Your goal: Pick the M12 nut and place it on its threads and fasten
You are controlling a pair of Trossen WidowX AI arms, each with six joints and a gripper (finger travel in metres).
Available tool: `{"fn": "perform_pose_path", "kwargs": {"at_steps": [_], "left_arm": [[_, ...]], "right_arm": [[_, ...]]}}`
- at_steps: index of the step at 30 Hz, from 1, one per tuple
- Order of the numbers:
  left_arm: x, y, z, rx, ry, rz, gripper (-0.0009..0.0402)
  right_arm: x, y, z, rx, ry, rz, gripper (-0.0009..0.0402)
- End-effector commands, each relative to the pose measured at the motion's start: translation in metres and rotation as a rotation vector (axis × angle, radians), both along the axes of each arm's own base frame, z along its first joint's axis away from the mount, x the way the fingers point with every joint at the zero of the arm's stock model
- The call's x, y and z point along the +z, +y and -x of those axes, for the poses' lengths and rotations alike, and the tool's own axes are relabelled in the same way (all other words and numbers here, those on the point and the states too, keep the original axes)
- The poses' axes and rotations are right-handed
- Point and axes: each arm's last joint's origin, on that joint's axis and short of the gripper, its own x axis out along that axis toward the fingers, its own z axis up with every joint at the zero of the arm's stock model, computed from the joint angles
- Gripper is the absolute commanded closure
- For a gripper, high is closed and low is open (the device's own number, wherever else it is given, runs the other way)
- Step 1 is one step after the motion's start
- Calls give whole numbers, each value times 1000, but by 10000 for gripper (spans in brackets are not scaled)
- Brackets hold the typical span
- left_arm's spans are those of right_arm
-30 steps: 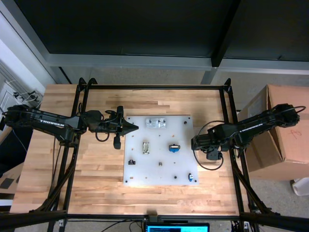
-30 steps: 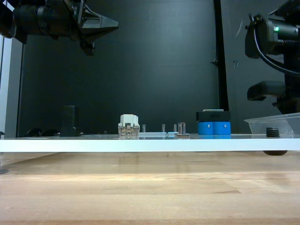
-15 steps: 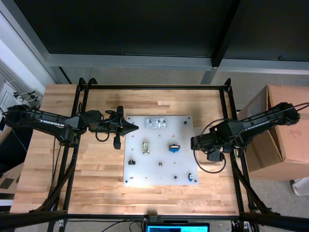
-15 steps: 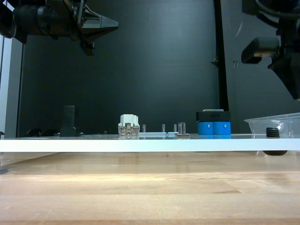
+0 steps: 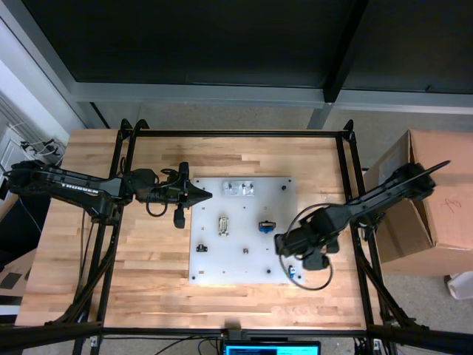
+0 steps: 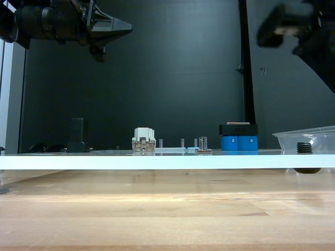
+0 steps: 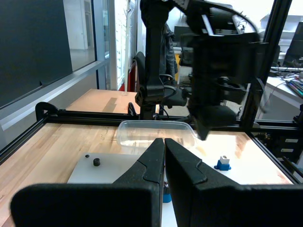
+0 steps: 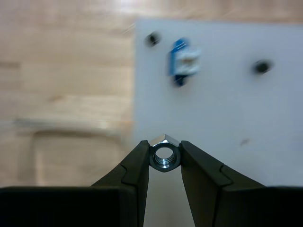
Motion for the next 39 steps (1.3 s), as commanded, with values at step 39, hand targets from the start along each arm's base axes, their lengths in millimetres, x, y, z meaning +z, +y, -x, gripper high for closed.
{"fn": "perform_pose_path", "kwargs": {"at_steps": [39], "left_arm": [[0, 0, 0, 0, 0, 0, 393]], "right_arm": [[-49, 57, -87, -89, 22, 30, 389]]}}
